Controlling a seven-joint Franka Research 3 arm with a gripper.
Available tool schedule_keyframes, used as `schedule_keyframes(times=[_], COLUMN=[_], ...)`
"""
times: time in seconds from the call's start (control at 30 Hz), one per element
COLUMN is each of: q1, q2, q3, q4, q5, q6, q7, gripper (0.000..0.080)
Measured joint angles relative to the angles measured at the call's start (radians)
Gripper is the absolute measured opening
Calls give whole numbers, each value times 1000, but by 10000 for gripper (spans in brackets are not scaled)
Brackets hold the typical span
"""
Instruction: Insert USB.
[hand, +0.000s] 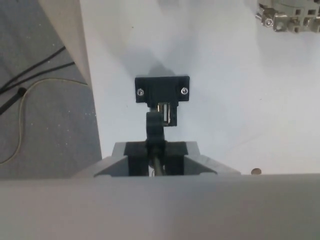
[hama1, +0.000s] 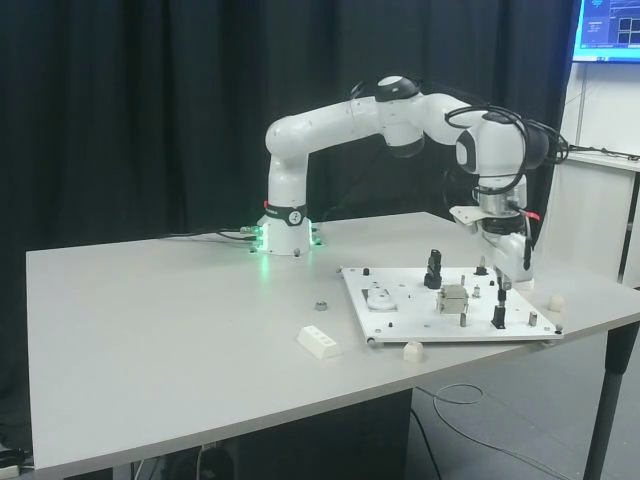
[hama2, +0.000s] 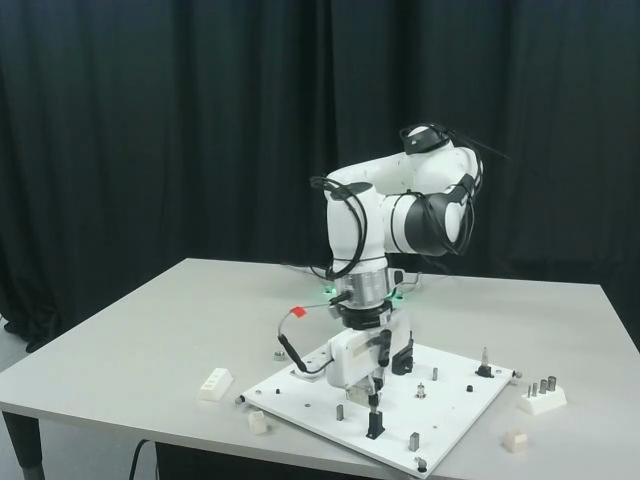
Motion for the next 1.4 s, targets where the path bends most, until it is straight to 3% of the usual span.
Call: schedule_keyframes(times=[1.4], q1=[4], q2=[-1], q3=[4], q4=[4], q5=[-12], q6=[-9], q7=[2], gripper=[65])
